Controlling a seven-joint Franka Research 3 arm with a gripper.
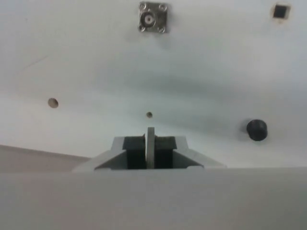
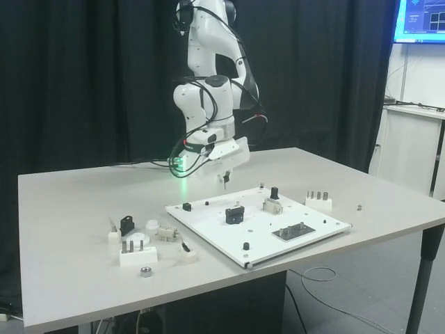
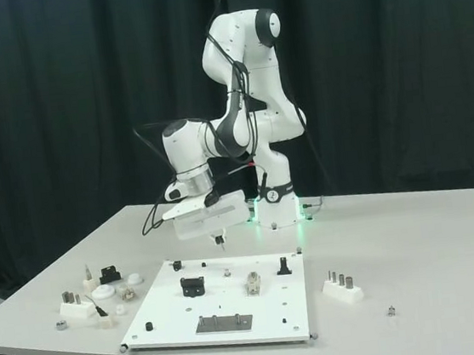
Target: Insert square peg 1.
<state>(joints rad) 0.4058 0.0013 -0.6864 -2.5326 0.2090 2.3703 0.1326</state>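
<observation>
My gripper (image 1: 150, 142) is shut on a thin, pale square peg (image 1: 150, 152) that stands upright between the black finger pads. From the room views, the gripper (image 2: 224, 178) (image 3: 219, 239) hangs a little above the far edge of the white board (image 2: 208, 224) (image 3: 167, 318), and the peg tip points down. In the wrist view the board shows a small square hole (image 1: 281, 11), a metal connector (image 1: 153, 17), a round hole (image 1: 53, 102), a tiny hole (image 1: 149, 114) just beyond the peg, and a black knob (image 1: 256, 129).
On the board stand a black fixture (image 2: 233, 215), a black post (image 2: 274, 192) and a grey metal plate (image 2: 292, 231). A white block with pegs (image 2: 318, 200) lies to the board's right. Several small parts, another peg holder (image 2: 137, 252) and a nut (image 2: 146, 271) lie on its left.
</observation>
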